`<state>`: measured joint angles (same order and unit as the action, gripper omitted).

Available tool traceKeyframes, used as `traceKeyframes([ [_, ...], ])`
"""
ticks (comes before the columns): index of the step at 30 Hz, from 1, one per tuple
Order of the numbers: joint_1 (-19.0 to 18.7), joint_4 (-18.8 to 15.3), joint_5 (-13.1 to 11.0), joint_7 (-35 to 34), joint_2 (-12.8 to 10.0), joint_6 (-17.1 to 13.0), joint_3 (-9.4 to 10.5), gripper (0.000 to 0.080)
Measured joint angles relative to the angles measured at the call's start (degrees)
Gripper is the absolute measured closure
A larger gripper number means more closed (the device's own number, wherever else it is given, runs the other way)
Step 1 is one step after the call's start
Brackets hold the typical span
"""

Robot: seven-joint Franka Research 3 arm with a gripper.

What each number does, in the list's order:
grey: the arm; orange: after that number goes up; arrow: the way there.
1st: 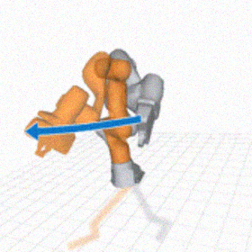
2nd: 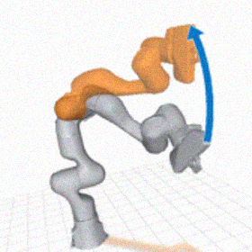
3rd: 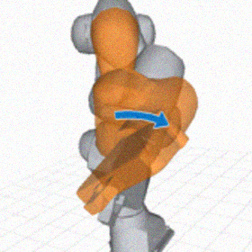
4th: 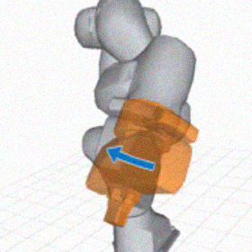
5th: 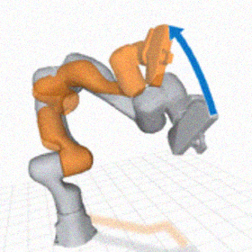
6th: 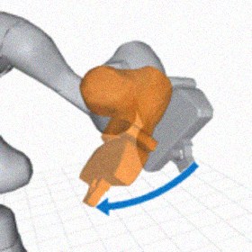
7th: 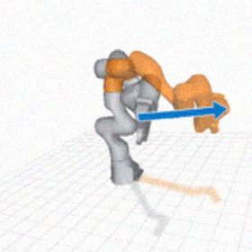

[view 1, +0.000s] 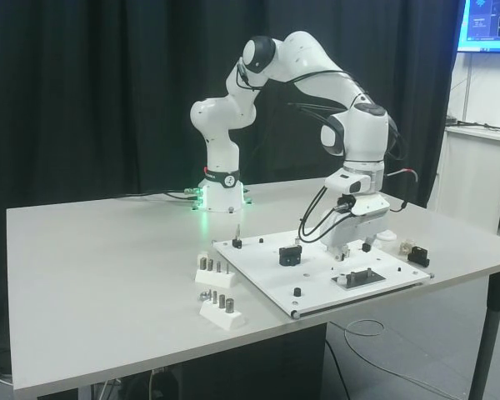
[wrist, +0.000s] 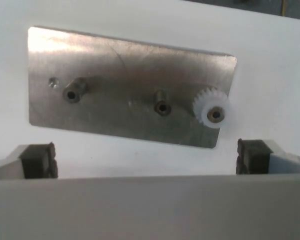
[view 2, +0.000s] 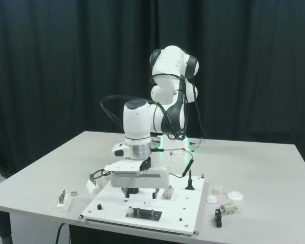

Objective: Pick large gear.

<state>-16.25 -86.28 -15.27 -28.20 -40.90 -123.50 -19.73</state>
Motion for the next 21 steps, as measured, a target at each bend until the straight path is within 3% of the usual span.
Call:
traceKeyframes([
  [21,0.09,-0.1,0.0,-0.77,-0.47,-1.44,0.0,0.0003],
])
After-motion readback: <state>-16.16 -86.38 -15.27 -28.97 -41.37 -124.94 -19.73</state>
